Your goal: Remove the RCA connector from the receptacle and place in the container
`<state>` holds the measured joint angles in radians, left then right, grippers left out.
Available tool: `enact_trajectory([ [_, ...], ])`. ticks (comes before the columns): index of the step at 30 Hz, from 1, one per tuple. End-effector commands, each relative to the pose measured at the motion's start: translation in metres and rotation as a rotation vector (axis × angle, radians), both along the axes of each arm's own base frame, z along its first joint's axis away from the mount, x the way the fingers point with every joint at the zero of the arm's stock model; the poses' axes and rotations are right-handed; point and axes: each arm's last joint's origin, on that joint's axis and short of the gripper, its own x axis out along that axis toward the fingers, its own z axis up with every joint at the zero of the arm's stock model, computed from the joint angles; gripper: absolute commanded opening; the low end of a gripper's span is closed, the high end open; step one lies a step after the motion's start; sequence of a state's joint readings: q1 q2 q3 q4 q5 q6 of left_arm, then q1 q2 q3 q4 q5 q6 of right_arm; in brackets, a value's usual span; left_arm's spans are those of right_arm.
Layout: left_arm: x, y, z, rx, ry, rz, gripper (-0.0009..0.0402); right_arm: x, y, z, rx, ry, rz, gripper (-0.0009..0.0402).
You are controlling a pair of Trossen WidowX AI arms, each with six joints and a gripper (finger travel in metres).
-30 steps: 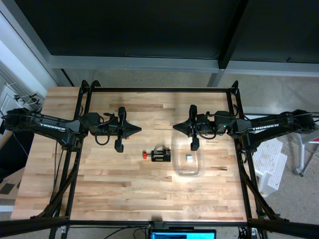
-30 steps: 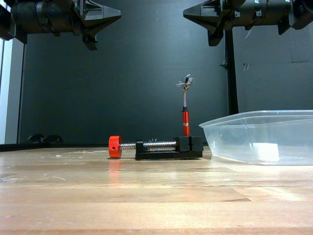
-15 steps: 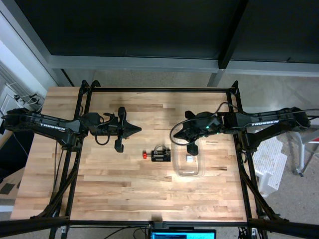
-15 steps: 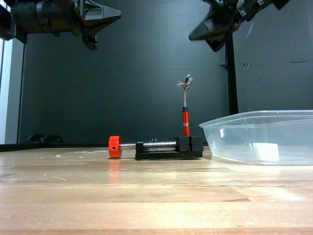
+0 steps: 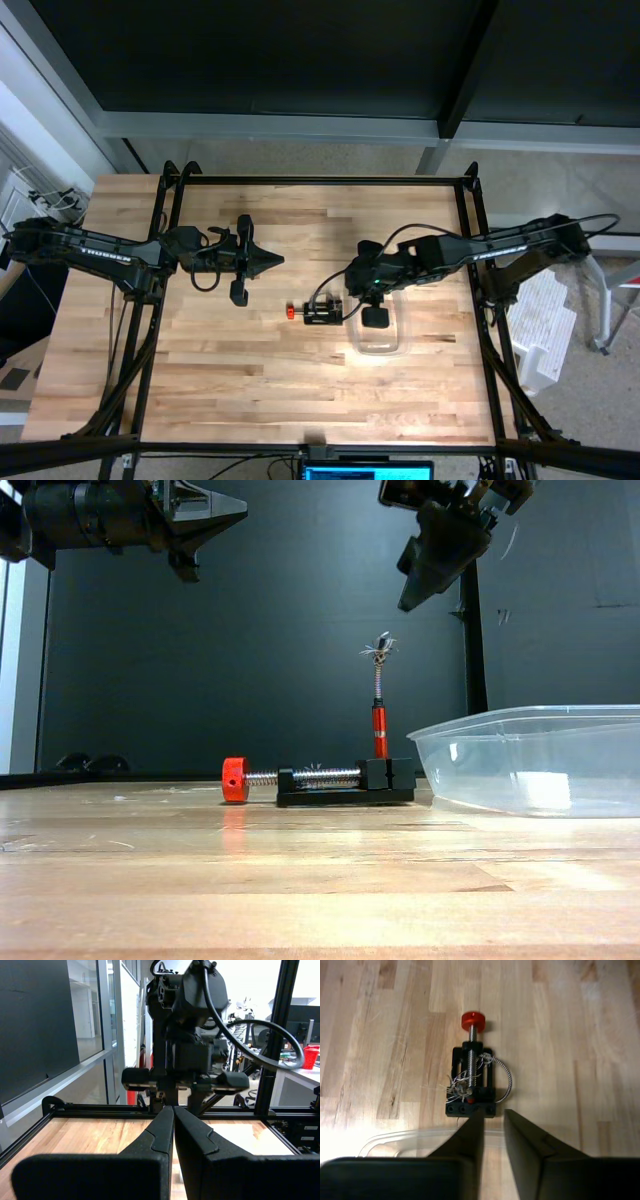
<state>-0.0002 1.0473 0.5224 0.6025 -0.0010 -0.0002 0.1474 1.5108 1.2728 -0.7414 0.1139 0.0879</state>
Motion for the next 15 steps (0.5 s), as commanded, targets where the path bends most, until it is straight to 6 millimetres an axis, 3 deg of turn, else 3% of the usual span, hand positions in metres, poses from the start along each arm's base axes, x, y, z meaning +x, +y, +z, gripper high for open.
enact_trajectory([
  [1,0.0,0.0,0.0,0.0,0.0,0.0,0.0,0.01,0.004,-0.006,-0.004,0.036,0.0,0.0114],
  [8,0.0,0.0,0.0,0.0,0.0,0.0,0.0,0.032,0.013,-0.025,-0.015,0.103,0.002,0.0189],
  [15,0.0,0.0,0.0,0.0,0.0,0.0,0.0,0.042,0.016,-0.044,-0.017,0.157,-0.022,0.0209],
])
